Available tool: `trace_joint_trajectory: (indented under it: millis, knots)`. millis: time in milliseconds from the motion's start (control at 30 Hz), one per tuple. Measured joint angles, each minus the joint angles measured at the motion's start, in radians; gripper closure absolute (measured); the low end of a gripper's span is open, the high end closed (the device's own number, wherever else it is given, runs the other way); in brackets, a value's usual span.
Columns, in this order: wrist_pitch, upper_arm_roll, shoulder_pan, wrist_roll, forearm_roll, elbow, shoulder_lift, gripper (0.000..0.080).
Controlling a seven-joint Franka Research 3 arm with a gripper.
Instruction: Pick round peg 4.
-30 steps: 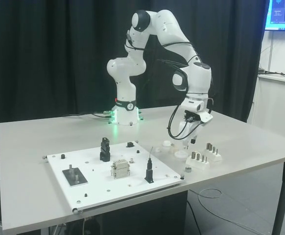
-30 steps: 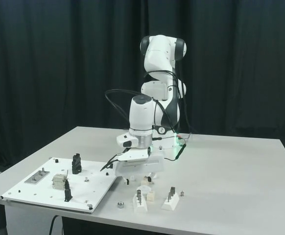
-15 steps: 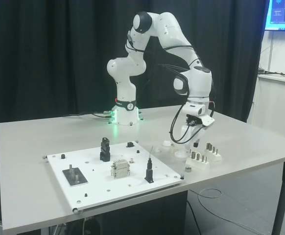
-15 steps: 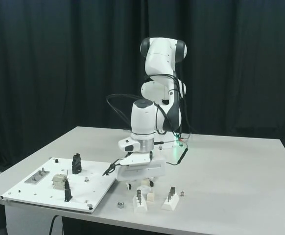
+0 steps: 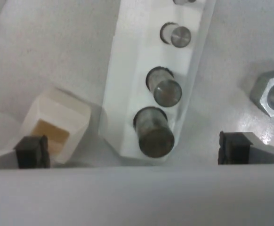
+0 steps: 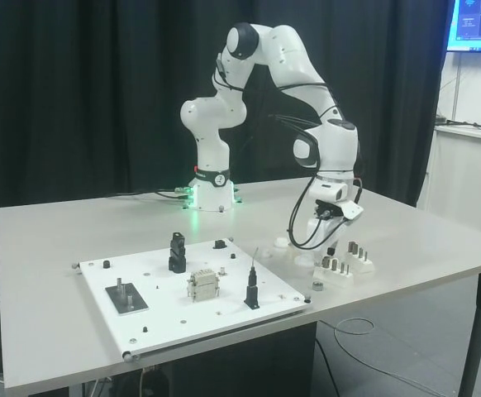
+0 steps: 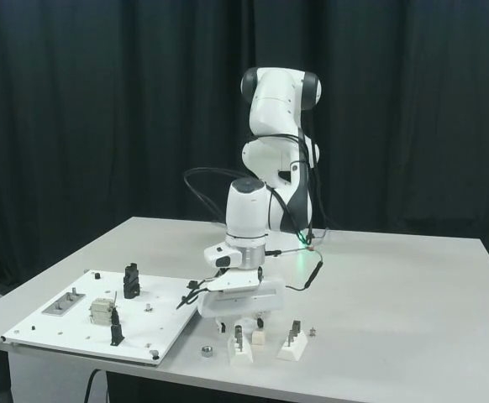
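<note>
Round peg (image 5: 154, 133), three more pegs (image 5: 164, 88)

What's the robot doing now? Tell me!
Gripper open, jaws apart over the white peg holder. Biggest round peg sits between them, not gripped. Nut and small white block lie beside it.

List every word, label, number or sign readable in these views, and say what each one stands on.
No text can be read.
Screen at the edge of the first room view: it shows white marks, too small to read.
Peg holder, pegs, nut and white board: no label or number shows on them.
</note>
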Motion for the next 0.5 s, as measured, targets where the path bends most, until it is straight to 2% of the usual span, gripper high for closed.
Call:
trace_joint_trajectory:
  millis: [500]
  knots:
    - [0.005, 0.0, -0.003, 0.0, 0.0, 0.023, 0.018, 0.0003]
